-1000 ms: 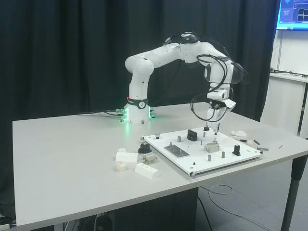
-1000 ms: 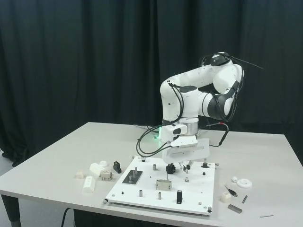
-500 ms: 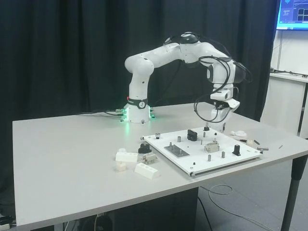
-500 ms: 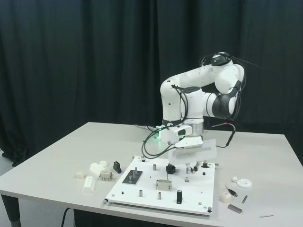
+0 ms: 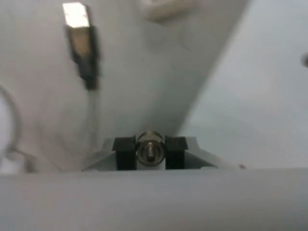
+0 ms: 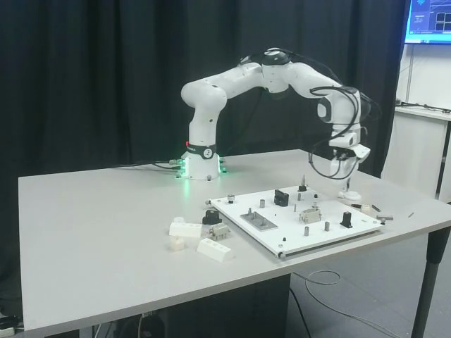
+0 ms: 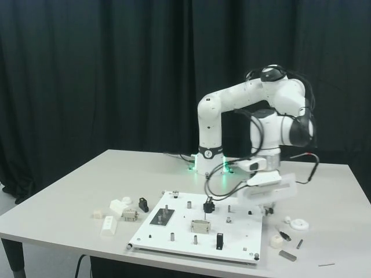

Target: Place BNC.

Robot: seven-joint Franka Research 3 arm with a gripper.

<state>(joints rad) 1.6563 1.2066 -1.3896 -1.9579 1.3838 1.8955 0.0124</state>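
In the wrist view my gripper [image 5: 150,152] is shut on the BNC [image 5: 150,149], a small metal cylinder with a centre pin, held between two black pads [image 5: 124,153]. From the room my gripper [image 6: 344,171] [image 7: 267,207] hangs a little above the table, just past the right edge of the white board [image 6: 287,234] [image 7: 178,233]. Below it the wrist view shows the grey table and the board's edge.
A USB plug [image 5: 80,42] [image 7: 284,235] on a cable lies on the table by the gripper, near white round parts [image 7: 299,225] [image 6: 350,194]. Small posts and black holders stand on the board. White blocks [image 6: 187,236] [image 7: 110,217] lie left of the board.
The arm has swung from above the back of the board out to the right, carrying the gripper past the board's right edge. The parts on the table have not moved.
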